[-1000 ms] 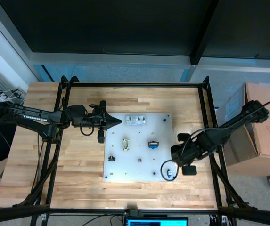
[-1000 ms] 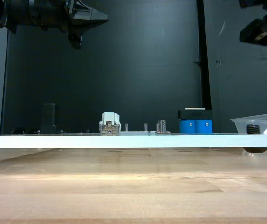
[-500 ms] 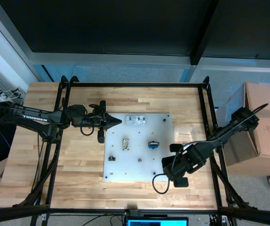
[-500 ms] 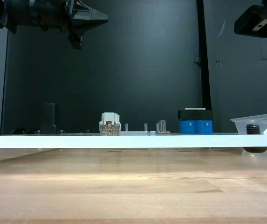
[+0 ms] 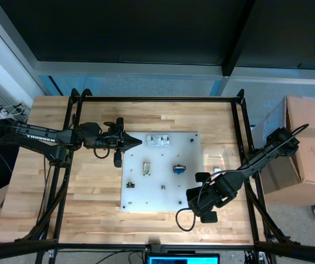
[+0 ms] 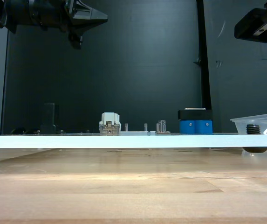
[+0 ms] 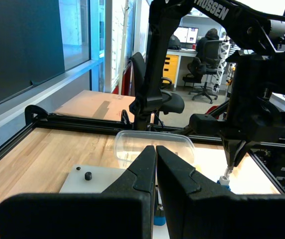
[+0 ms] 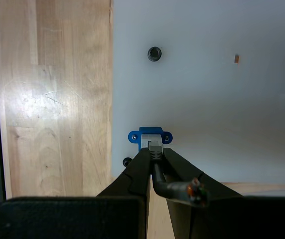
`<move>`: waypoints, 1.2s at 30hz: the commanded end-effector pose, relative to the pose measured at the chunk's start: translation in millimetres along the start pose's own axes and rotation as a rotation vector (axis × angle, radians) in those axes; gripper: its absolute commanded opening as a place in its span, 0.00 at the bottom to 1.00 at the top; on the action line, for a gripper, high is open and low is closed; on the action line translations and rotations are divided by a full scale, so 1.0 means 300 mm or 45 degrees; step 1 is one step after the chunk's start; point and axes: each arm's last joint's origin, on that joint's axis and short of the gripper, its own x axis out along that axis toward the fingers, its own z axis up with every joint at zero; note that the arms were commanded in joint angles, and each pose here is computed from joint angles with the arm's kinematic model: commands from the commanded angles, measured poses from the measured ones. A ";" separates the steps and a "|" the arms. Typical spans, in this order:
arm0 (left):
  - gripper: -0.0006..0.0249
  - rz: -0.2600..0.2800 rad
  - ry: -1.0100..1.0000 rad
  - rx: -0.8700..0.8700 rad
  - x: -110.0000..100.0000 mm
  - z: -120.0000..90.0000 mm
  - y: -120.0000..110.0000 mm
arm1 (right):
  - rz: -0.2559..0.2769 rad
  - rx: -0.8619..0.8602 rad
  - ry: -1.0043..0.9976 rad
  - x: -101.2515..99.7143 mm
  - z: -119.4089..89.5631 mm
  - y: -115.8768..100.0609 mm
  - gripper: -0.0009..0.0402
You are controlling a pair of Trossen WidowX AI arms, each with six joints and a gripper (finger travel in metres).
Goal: Pick the RJ45 connector and install on the taskboard
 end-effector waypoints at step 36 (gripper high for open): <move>0.03 0.000 0.000 0.000 0.000 0.000 0.000 | -0.011 -0.035 0.009 0.032 -0.026 0.009 0.02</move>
